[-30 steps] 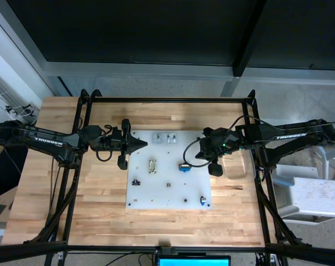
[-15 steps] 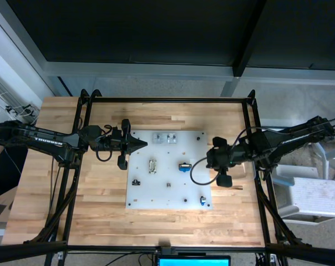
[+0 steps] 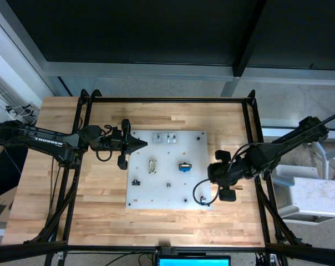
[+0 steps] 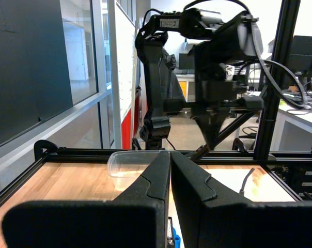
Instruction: Remove the rj45 connector and place it in the container
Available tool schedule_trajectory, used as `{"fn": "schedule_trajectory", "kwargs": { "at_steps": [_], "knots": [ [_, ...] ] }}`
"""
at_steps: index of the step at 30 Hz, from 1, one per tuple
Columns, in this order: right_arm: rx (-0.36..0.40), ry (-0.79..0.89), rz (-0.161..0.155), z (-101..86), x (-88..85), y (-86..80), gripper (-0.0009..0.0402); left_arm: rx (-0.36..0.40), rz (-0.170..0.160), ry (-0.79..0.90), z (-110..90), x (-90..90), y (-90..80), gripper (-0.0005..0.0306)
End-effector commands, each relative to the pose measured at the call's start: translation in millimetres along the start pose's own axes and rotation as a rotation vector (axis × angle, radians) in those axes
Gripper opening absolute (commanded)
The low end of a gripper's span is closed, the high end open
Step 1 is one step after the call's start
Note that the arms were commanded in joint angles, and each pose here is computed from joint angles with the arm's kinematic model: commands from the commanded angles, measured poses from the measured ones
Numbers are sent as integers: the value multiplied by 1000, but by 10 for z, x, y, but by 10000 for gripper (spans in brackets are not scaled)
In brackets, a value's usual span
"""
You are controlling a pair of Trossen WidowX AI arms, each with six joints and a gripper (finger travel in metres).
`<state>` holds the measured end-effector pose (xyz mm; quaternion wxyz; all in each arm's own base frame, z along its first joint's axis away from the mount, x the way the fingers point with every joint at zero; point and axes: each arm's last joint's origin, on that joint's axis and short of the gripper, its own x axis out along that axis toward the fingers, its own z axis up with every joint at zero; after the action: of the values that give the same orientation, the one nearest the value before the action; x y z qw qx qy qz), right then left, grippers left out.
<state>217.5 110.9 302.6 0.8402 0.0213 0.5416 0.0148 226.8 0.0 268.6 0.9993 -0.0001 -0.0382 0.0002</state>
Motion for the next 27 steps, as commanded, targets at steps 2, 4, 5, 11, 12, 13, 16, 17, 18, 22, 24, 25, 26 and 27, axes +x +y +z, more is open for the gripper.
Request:
{"fn": "schedule_trajectory", "kwargs": {
  "at_steps": [2, 4, 5, 11, 12, 13, 16, 17, 18, 22, 24, 25, 26, 27],
  "knots": [
    [-5, 50, -11, 39, -10, 107, 0, 0, 0, 0, -1, 1, 0, 1],
    [-6, 72, -17, 44, -5, 159, 0, 0, 0, 0, 0, 0, 1, 1],
    [-4, 77, -17, 45, -5, 182, 0, 0, 0, 0, -1, 1, 0, 1],
    [50, 91, -31, 56, 68, 288, 5, 0, 0, 0, 0, 0, 1, 1],
    [57, 95, -35, 55, 85, 297, 7, 0, 0, 0, -1, 1, 0, 1],
    [55, 97, -35, 49, 91, 303, 11, 0, 0, 0, -1, 1, 0, 1],
    [59, 101, -38, 27, 127, 337, 33, 0, 0, 0, 0, 0, 0, 1],
    [59, 101, -38, 29, 139, 345, 44, 0, 0, 0, 0, 0, 1, 1],
    [59, 101, -35, 29, 148, 358, 58, 0, 0, 0, 0, 0, 0, 1],
    [49, 97, -31, 44, 201, 399, 117, 0, 0, 0, 0, 0, 0, 1],
    [45, 97, -30, 45, 239, 417, 143, 0, 0, 0, 0, 0, 0, 1],
    [44, 97, -29, 47, 265, 430, 155, 0, 0, 0, -1, 1, 0, 1],
    [44, 93, -26, 46, 280, 437, 166, 0, 0, 0, -1, 1, 1, 1],
    [44, 91, -24, 46, 302, 449, 175, 0, 0, 0, -1, 1, 1, 1]
  ]
}}
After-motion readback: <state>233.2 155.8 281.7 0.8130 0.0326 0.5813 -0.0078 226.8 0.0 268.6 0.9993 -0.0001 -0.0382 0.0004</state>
